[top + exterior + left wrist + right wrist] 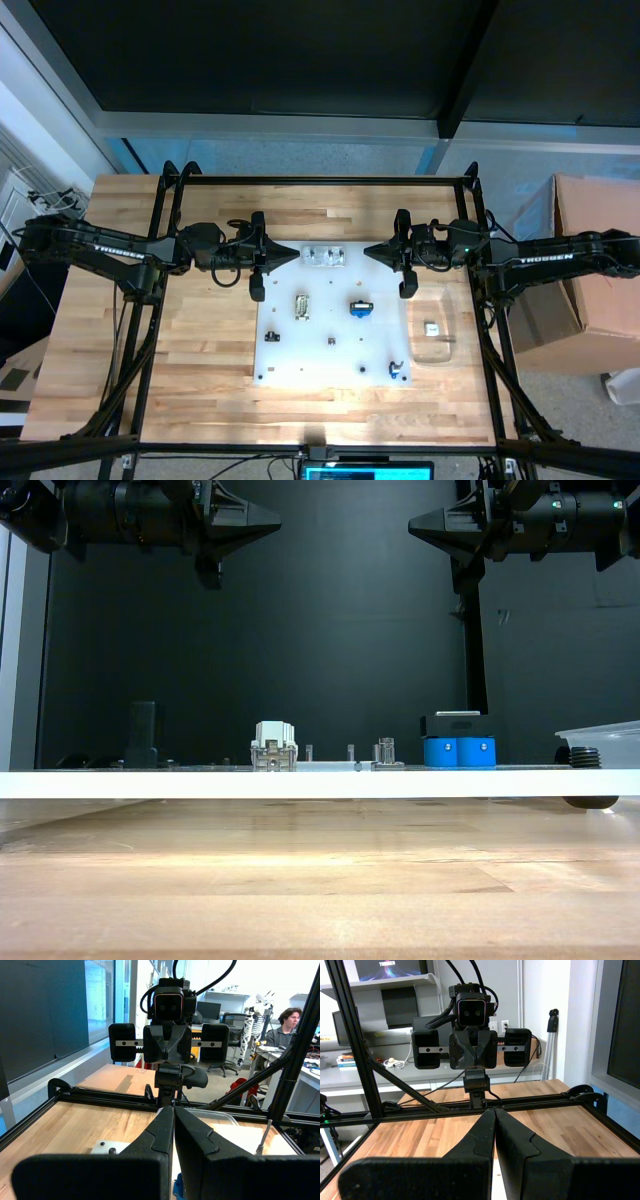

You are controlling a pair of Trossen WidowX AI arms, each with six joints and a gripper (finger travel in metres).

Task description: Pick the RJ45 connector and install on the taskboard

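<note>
**Both grippers pinched shut on nothing, parked high; connector looks to be at the jack**

- The left gripper [296, 254] is over the far left part of the white board [330, 350], pointing inward and well above it. In the left wrist view its fingers [162, 1132] are pressed flat together down to the tips, with no gap and nothing between them.
- The right gripper [367, 250] mirrors that pose over the far right part of the board. Its tip faces the left one across a gap. In the right wrist view its fingers [485, 1135] are likewise closed against each other, with nothing clamped.
- In the low view both tips hang high over the board hardware, left [278, 525] and right [411, 525], touching nothing.
- In the high view the blue jack [400, 375] at the board's near right corner has a grey piece on top, with a short grey curve running off it. That reads as the RJ45 connector [395, 366] sitting in the jack. It is tiny in that view, so I can't tell how far in it sits. The low view doesn't settle it.
- The clear tray [447, 345] sits on the table [200, 380] just right of the board. The white block [432, 328] is inside it, and its top looks pale with a small grey speck.
- A blue part [360, 308] sits mid-board, well apart from both grippers.
</note>
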